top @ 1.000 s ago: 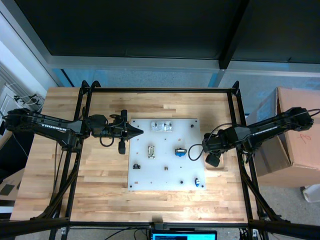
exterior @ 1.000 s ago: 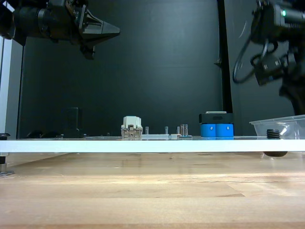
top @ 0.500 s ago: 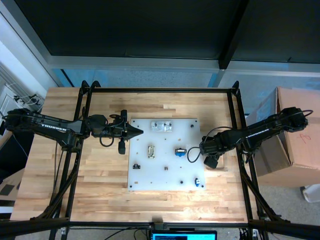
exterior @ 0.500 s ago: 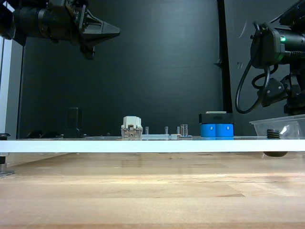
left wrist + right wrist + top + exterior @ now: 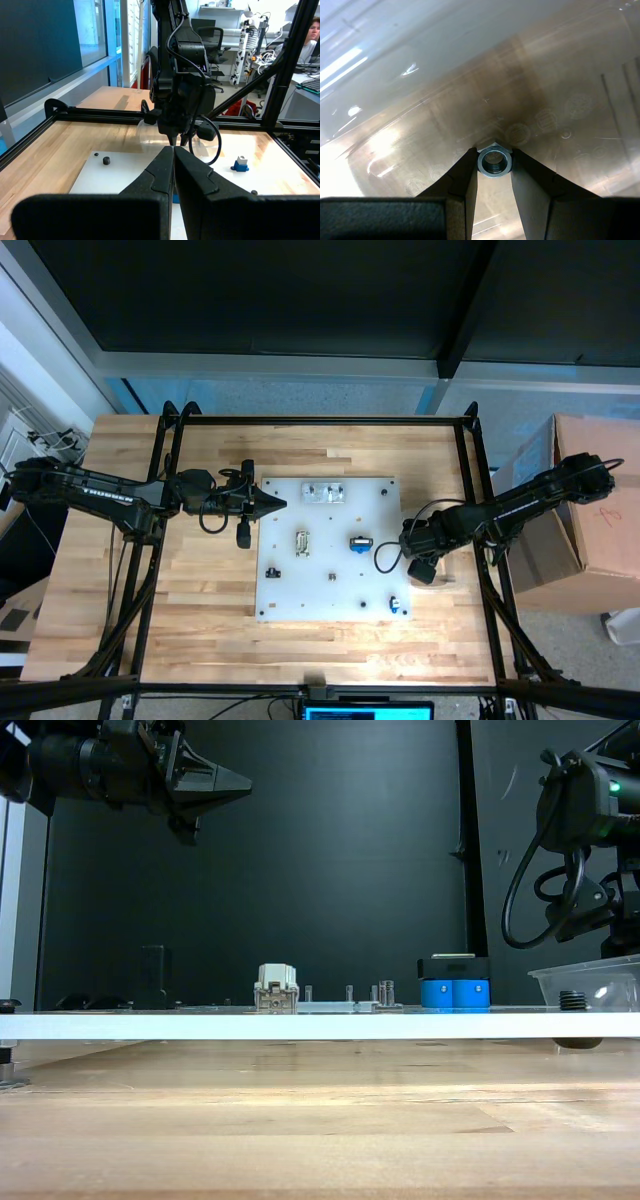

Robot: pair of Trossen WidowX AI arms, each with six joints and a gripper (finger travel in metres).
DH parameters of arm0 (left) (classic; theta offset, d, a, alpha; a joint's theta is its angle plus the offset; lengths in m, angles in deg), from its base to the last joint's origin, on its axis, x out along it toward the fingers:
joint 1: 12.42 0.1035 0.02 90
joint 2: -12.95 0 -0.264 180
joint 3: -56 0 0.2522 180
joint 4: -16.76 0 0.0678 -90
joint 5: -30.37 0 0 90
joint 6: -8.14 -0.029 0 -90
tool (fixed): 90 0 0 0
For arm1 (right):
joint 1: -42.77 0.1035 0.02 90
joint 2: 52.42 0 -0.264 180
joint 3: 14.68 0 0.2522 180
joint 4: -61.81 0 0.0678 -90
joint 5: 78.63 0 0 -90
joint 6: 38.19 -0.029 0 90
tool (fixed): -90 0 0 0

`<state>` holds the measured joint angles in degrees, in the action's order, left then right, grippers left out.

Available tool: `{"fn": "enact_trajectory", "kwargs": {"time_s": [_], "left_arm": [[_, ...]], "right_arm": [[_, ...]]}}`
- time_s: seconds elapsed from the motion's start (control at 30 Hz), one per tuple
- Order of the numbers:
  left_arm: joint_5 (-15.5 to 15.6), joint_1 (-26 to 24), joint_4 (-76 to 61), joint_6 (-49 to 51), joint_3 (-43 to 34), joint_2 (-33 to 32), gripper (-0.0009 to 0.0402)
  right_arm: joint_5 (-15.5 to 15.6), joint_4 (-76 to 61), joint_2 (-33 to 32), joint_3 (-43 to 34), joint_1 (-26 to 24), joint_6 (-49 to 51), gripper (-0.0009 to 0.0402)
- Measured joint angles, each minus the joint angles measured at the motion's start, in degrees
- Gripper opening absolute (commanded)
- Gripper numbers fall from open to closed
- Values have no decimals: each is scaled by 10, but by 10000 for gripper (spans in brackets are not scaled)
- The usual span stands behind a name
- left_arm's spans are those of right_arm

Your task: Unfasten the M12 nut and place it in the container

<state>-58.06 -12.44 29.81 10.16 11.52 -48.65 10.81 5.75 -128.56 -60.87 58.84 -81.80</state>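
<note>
The small silver nut [image 5: 494, 163] is pinched between the fingertips of my right gripper [image 5: 494, 166], which is shut on it. It hangs over the floor of the clear container [image 5: 555, 100]. In the high view that right gripper [image 5: 427, 558] points down just off the board's right edge. In the low view the black stud [image 5: 572, 1001] shows bare ribs, in front of the container [image 5: 600, 982]. My left gripper [image 5: 276, 504] hovers at the board's far left edge, high above it [image 5: 246, 785], its fingers [image 5: 162, 172] pressed together on nothing.
The white board [image 5: 300, 590] carries a blue block [image 5: 454, 992], a beige connector [image 5: 277, 990], a silver post and small pins. A black frame rings the table, and a cardboard box [image 5: 590, 510] stands at the right.
The right arm has shifted toward the near edge and come lower over the container, still holding the nut. The left arm has not moved.
</note>
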Motion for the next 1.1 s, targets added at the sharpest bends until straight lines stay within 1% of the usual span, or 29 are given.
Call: {"fn": "enact_trajectory", "kwargs": {"time_s": [0.1,0.33,0.7,0.77,0.83,0.9,1.0,1.1], "left_arm": [[0,0,0,0,0,0,0],[0,0,0,0,0,0,0],[0,0,0,0,0,0,0],[0,0,0,0,0,0,0],[0,0,0,0,0,0,0],[0,0,0,0,0,0,0],[0,0,0,0,0,0,0],[0,0,0,0,0,0,0]], "right_arm": [[2,1,0,0,9,-12,0],[23,5,-1,0,35,-40,0],[24,9,-1,-2,75,-87,1],[24,9,-2,-5,81,-94,7],[26,7,-2,-8,86,-100,25],[29,7,-2,-11,90,-103,53],[30,1,-3,-17,96,-119,118],[32,-28,-4,-32,99,-132,197]]}}
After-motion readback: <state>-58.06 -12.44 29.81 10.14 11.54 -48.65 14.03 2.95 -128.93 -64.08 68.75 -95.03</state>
